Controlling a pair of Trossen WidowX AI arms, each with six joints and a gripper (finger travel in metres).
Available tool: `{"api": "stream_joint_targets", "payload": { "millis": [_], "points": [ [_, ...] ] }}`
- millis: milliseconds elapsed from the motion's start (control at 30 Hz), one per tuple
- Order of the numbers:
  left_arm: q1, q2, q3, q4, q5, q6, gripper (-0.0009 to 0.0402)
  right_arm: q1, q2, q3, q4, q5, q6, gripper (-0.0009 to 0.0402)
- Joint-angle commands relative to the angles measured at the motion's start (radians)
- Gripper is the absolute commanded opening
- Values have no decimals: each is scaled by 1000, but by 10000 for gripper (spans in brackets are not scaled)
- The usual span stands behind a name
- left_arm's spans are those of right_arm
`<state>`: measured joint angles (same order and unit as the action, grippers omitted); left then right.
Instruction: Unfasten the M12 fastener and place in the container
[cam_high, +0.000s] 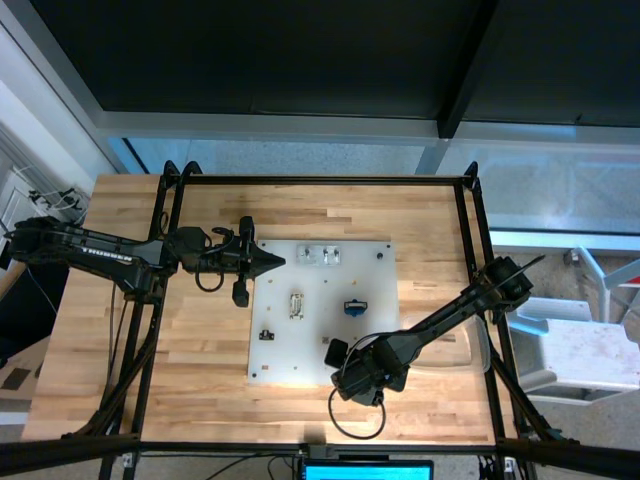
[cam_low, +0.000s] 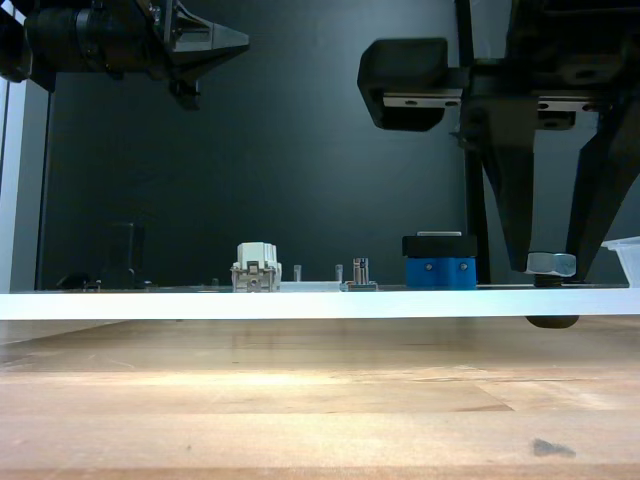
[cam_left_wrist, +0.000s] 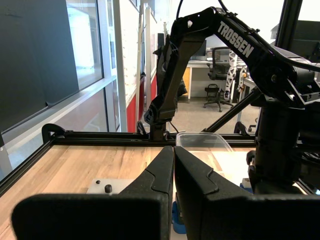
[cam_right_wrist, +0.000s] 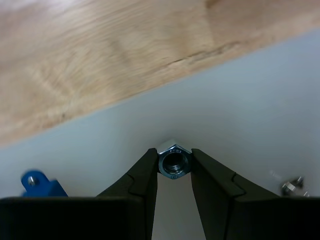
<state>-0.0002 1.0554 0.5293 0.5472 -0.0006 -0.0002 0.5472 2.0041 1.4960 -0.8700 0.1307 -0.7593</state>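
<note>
The silver M12 nut (cam_right_wrist: 174, 162) is pinched between the fingers of my right gripper (cam_right_wrist: 174, 165), which is shut on it. In the low view the nut (cam_low: 551, 264) sits just above the white board, with a short black piece of the stud (cam_low: 547, 283) showing under it, so it looks to be on its stud. From above, my right arm (cam_high: 368, 372) hides the nut. The clear container (cam_high: 480, 348) lies right of the board, partly under that arm, and nothing shows in it. My left gripper (cam_left_wrist: 173, 162) hangs shut and empty above the board's far left edge (cam_high: 270, 262).
The white board (cam_high: 300, 345) carries a blue block (cam_high: 354, 308), a grey connector (cam_high: 296, 305), a silver post (cam_low: 360, 270) and a black post (cam_high: 380, 253). The container's rim (cam_low: 625, 248) stands just right of the nut. A black frame (cam_high: 320, 181) rings the wooden table.
</note>
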Motion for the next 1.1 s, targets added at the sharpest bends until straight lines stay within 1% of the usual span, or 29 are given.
{"api": "stream_joint_targets", "payload": {
  "millis": [33, 133, 200, 467, 667, 833, 900, 1000, 1100],
  "points": [
    [0, 0, 0, 0, 0, 0, 0, 0, -2, 1, -1, -1, -109, 13],
    [0, 0, 0, 0, 0, 0, 0, 0, -7, 1, -6, -1, -256, 13],
    [0, 0, 0, 0, 0, 0, 0, 0, -14, 1, -8, -1, -320, 14],
    [0, 0, 0, 0, 0, 0, 0, 0, -38, 1, -40, -2, -372, 13],
    [0, 0, 0, 0, 0, 0, 0, 0, -65, 1, -53, -1, -375, 14],
    [0, 0, 0, 0, 0, 0, 0, 1, -98, 1, -101, -1, -357, 14],
    [0, 0, 0, 0, 0, 0, 0, 1, -115, 0, -121, -1, -298, 14],
    [0, 0, 0, 0, 0, 0, 0, 3, -144, 0, -147, -1, -186, 13],
    [0, 0, 0, 0, 0, 0, 0, 8, -172, 0, -188, -2, -99, 14]
  ]
}}
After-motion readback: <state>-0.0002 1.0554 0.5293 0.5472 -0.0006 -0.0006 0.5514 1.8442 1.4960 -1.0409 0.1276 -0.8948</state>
